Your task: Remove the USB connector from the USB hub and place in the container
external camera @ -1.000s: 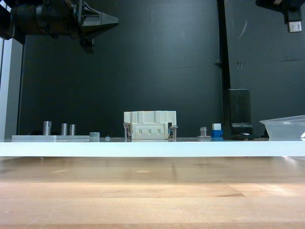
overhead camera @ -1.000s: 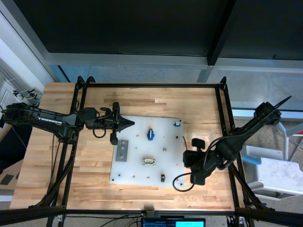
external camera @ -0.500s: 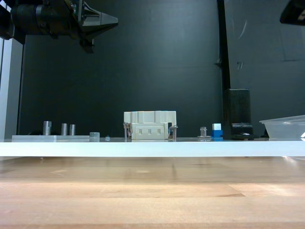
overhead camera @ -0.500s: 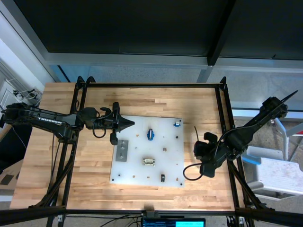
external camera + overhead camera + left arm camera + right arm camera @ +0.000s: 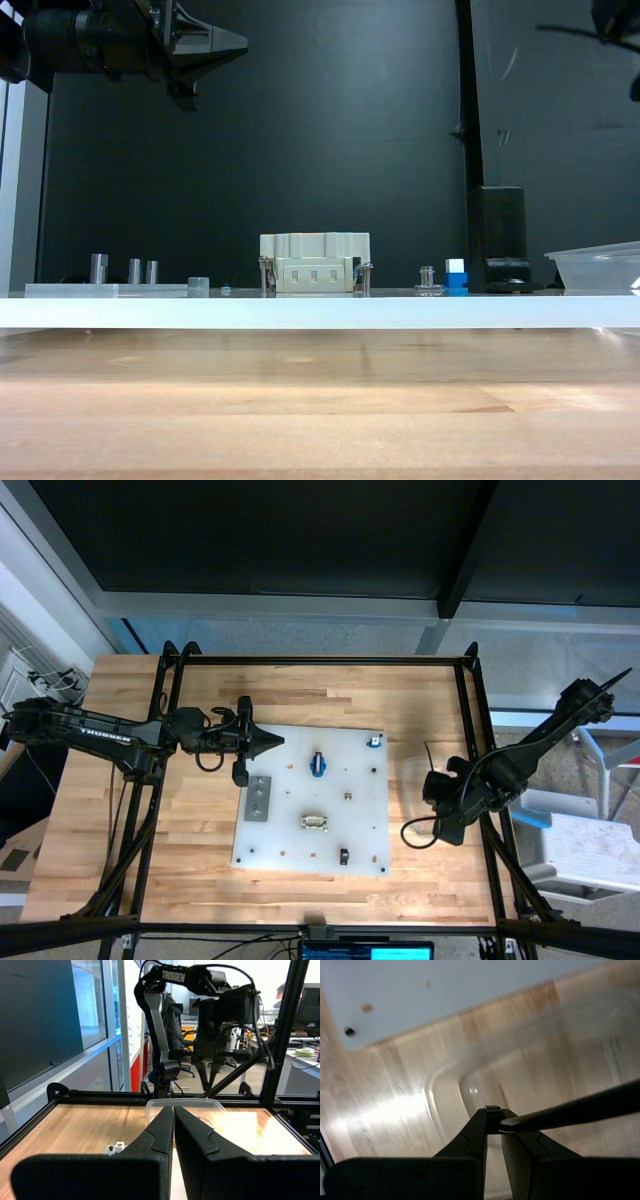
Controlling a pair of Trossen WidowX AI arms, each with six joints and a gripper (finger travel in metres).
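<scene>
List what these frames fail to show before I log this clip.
- Right gripper, shut on the USB connector over the container: the high view hides its jaws under the arm; the low view's edge cuts it off.
- Connector's plug: right wrist view, mostly buried between the closed jaws.
- USB hub: high view, too small to show its port.
- Left gripper, shut, parked above the white board's far-left corner: unobscured.

Left gripper (image 5: 174, 1110) hovers raised at left, fingers together; right gripper (image 5: 494, 1116), raised at right, fingers pinching the USB connector (image 5: 570, 1109).

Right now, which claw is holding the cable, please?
The right claw, above the container, grips the USB connector; the left claw, shut and empty, hangs over the board.
</scene>
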